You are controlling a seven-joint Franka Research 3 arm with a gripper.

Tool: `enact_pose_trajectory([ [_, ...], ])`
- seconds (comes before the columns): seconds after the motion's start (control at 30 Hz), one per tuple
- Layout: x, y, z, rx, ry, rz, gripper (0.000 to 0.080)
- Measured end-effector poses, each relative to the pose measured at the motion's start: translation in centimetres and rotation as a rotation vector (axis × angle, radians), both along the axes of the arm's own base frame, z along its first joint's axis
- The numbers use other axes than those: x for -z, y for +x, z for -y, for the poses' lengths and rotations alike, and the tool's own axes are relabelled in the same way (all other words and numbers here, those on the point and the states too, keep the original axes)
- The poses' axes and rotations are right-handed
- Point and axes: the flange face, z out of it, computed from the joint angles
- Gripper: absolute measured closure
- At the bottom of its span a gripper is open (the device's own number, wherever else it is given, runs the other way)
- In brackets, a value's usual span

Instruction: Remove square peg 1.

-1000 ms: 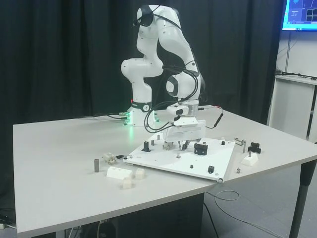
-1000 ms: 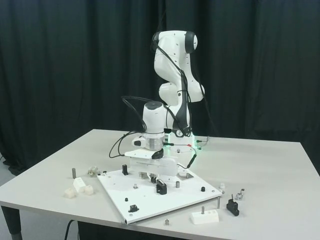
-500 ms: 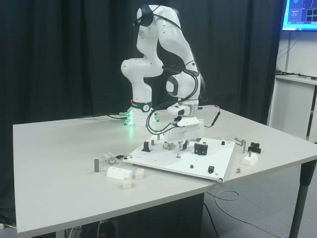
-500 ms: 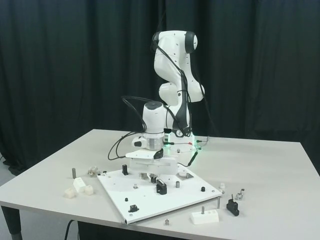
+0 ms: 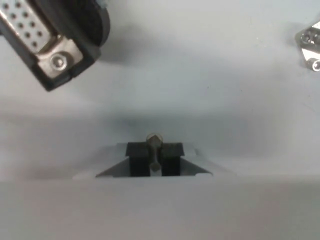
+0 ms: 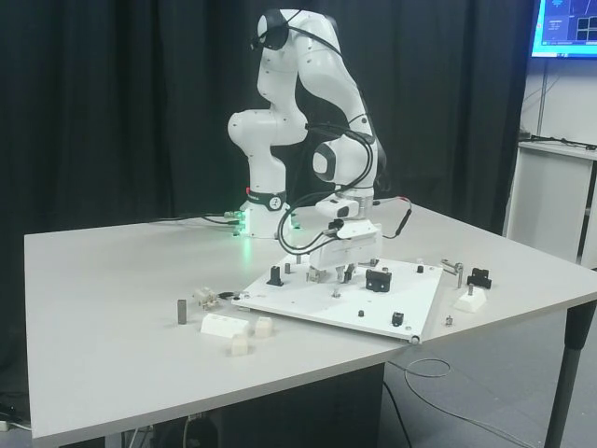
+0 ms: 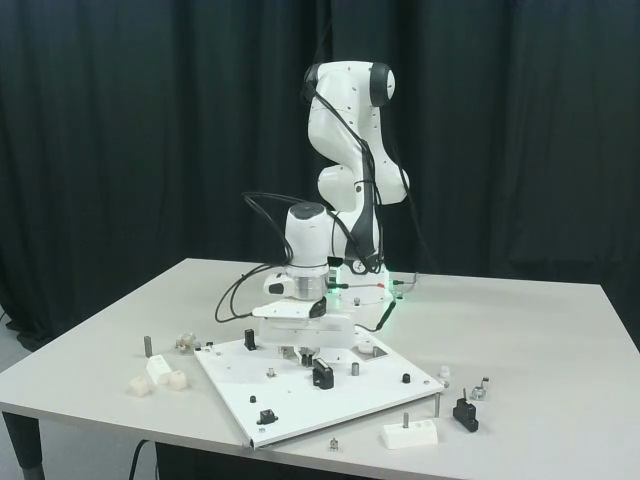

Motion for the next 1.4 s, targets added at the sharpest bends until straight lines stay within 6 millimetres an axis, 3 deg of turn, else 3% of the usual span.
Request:
enact_pose_trajectory([
  [1.4, -0.02, 0.01, 0.05, -0.103, 0.001, -0.005, 0.0758],
])
